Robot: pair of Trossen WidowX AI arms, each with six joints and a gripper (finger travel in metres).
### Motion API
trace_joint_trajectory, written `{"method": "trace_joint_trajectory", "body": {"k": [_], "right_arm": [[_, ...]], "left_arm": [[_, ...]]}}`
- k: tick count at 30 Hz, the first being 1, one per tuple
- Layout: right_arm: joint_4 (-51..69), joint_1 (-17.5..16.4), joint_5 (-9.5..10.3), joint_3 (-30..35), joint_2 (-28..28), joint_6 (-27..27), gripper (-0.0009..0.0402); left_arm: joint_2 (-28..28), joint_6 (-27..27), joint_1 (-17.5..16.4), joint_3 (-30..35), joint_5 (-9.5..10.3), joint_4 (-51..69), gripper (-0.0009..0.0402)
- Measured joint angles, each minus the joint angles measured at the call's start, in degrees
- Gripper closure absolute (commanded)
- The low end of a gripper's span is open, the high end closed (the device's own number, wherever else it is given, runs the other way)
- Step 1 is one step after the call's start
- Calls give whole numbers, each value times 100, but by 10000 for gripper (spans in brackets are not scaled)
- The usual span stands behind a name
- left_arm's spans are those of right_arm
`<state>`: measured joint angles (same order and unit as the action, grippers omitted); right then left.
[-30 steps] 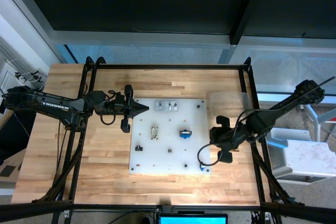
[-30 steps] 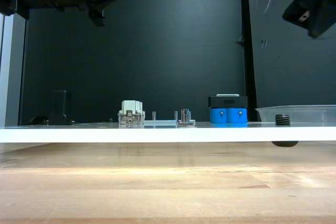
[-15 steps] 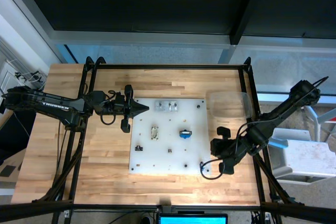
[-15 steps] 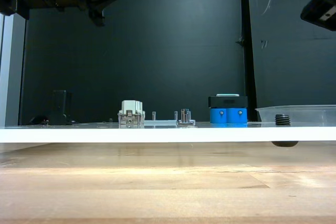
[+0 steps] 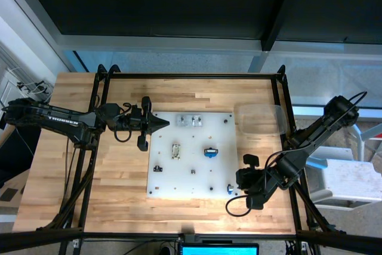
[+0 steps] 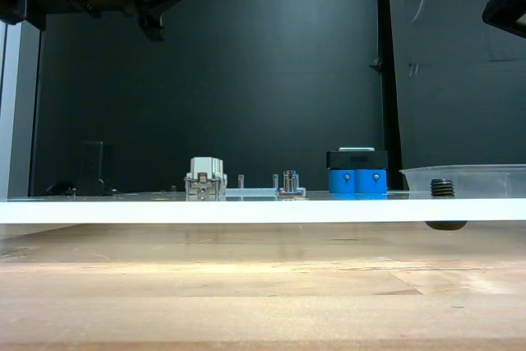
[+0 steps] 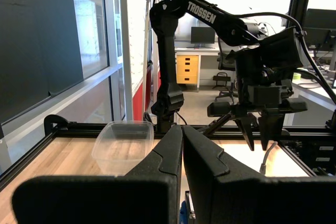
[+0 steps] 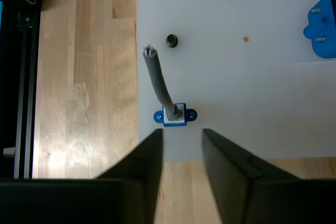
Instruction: Remove the rj45 connector and place it in the container
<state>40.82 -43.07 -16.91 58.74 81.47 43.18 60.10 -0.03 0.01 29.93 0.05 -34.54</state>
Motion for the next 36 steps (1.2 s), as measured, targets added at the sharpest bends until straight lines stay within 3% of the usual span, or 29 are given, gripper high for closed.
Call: {"method": "trace_joint_trajectory", "body": {"k": [4,8,28,36], "right_arm": [[-15,0,-2,-4,111,0,186],[-26,7,-4,-4,219,-2,162],[-774,168,-197,-243,730,-260,163],[-813,186,-223,-251,807,-413,188]], "left_arm": [[0,2,0,2,0,2,393],[0,2,0,0,0,2,393],[0,2,0,0,-2,0,393],[0,2,0,0,-2,2,393]]}}
